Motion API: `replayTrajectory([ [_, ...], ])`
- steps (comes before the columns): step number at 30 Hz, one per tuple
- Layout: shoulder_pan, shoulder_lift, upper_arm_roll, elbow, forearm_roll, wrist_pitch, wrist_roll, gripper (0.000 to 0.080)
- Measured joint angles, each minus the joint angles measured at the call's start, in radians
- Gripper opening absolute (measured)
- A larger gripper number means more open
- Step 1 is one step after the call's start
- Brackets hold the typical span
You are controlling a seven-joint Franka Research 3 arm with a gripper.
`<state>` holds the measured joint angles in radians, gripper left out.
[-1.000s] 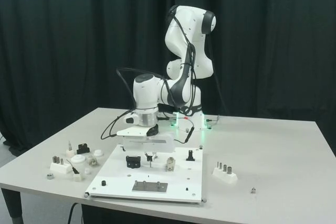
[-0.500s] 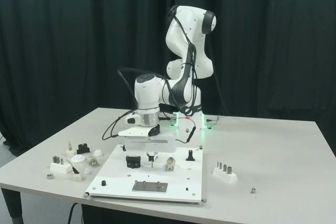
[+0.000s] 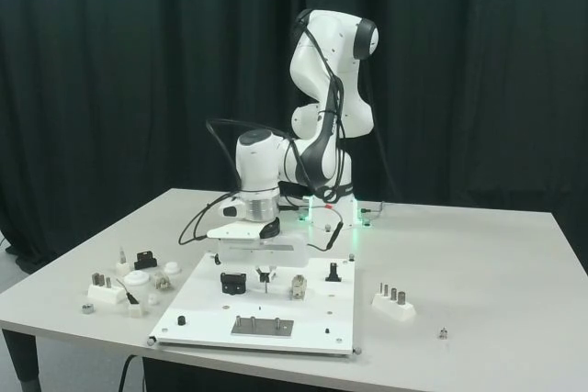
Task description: Insert square peg 1.
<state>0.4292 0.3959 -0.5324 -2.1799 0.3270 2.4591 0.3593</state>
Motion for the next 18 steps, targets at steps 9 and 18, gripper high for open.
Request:
replayTrajectory([
  [9, 0.000, 0.000, 0.000, 0.000, -0.015, -0.003, 0.015, 0.0035],
  [18, -0.001, -0.001, 0.000, 0.000, -0.022, -0.006, 0.021, 0.0035],
])
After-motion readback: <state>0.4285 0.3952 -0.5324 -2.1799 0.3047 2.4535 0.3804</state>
